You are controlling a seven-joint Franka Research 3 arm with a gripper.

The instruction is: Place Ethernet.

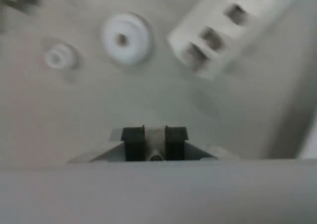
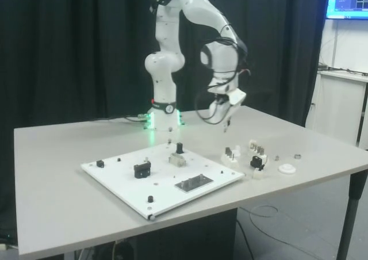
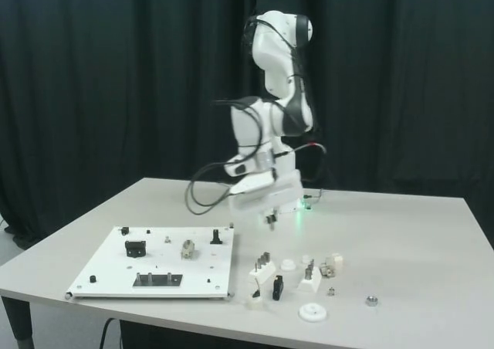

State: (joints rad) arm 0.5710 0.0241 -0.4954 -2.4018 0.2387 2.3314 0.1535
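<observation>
One small grey plug (image 1: 155, 145) sits pinched between the two black fingertips (image 1: 132, 140) of the gripper (image 2: 225, 122), held well above the grey table (image 2: 57, 174) with nothing between it and the tabletop. Below it lie a white block (image 1: 223, 26) with three dark slots, whose contents I cannot tell, a white disc (image 1: 126, 38) and a smaller white ring (image 1: 59, 56). Off to one side lies the white board (image 2: 167, 185) carrying small black parts.

White, rounded arm (image 2: 172, 47) with black cables, green-lit base (image 2: 164, 119) and black-tipped gripper (image 1: 154, 142).
</observation>
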